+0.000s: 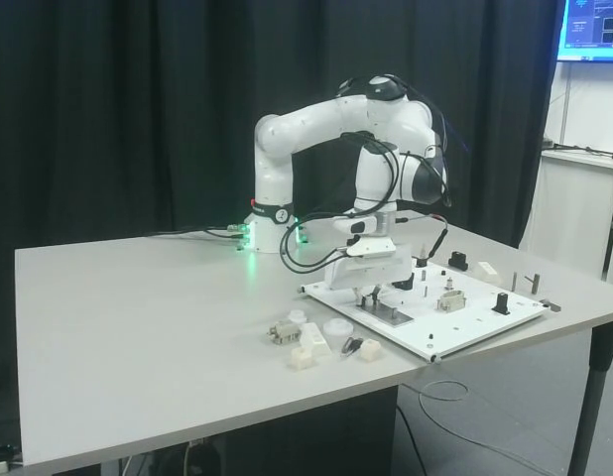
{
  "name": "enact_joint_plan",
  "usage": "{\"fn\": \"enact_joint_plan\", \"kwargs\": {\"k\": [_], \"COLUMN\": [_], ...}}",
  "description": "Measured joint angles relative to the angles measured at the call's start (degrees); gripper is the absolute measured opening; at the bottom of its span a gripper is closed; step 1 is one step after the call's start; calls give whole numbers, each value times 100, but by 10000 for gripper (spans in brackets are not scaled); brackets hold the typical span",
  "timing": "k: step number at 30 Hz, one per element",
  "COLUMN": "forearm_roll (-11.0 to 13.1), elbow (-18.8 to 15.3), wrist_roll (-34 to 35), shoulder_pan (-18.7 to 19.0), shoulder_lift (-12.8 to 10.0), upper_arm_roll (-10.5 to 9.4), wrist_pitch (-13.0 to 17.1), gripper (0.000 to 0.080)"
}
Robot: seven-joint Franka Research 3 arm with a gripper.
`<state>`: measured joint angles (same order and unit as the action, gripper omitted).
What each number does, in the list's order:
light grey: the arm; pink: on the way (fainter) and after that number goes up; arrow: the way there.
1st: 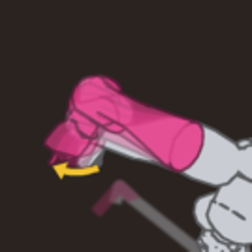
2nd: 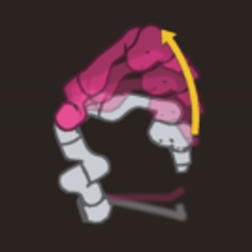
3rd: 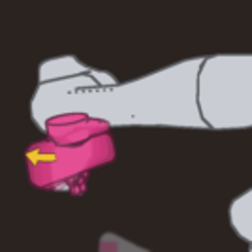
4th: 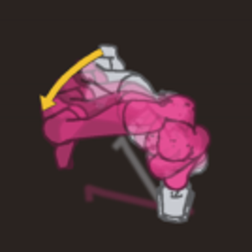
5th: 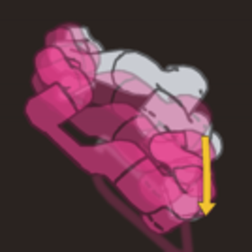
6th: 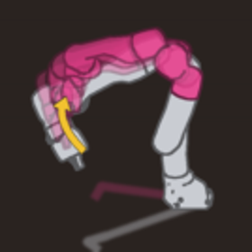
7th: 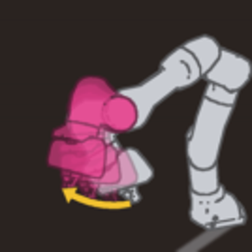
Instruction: Remove small gear.
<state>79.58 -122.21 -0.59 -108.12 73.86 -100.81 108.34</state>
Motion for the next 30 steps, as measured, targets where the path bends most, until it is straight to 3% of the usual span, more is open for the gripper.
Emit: {"fn": "enact_joint_plan", "kwargs": {"k": [30], "forearm_roll": [-213], "elbow": [14], "wrist_roll": [-8], "shoulder_pan": [28], "shoulder_lift": [-48], "upper_arm_roll": [439], "wrist_pitch": [-482], "gripper": [199]}}
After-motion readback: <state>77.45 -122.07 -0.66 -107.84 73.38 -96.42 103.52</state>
